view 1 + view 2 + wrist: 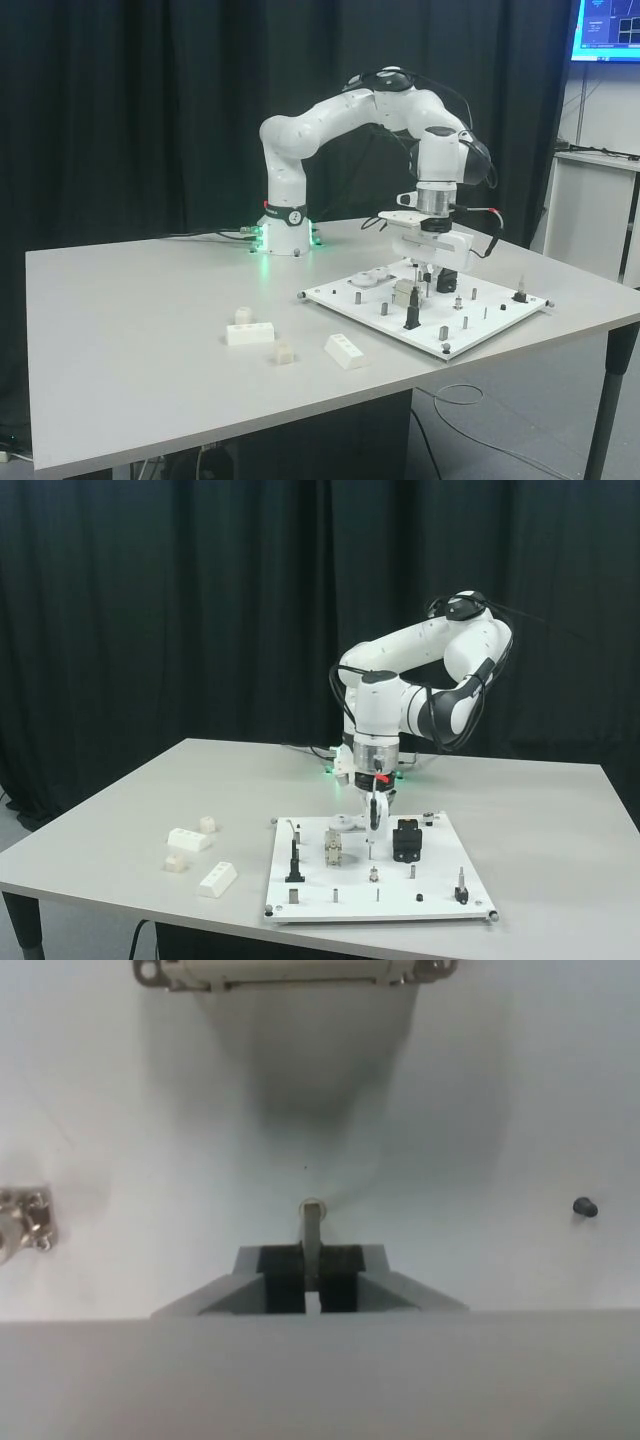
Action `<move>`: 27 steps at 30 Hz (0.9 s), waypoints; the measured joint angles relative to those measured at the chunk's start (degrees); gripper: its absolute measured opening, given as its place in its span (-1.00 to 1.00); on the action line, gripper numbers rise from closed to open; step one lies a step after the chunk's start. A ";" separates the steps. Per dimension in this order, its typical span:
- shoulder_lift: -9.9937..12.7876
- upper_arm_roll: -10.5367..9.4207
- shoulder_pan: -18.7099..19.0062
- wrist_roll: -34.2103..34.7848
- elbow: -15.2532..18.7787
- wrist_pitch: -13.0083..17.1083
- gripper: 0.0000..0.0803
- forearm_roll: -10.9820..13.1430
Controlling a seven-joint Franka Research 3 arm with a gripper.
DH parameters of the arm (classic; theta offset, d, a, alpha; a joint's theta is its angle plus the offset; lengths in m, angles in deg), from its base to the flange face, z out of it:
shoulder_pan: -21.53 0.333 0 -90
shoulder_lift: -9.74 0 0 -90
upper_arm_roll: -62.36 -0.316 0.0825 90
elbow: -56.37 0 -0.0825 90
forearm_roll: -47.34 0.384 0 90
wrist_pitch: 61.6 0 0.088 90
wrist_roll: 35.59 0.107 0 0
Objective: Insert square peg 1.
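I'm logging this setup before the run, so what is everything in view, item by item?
Board: one, white, on the table's near side, below the gripper.
Small fixtures and pegs on the board: several, black or grey; exact count unclear.
Square peg: one, grey, upright between the gripper's fingers, above the board.
Loose blocks: four, white, on the table beside the board.
Table: one, grey.
Curtain: black, behind.
Arm: one, white, green light at its base.
Gripper: one, shut on the peg.

Two distant room cameras face the arm and table from different sides; the wrist camera looks closely down.
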 joint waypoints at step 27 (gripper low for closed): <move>-0.02 -0.11 -0.39 0.18 0.27 0.00 -0.93 1.59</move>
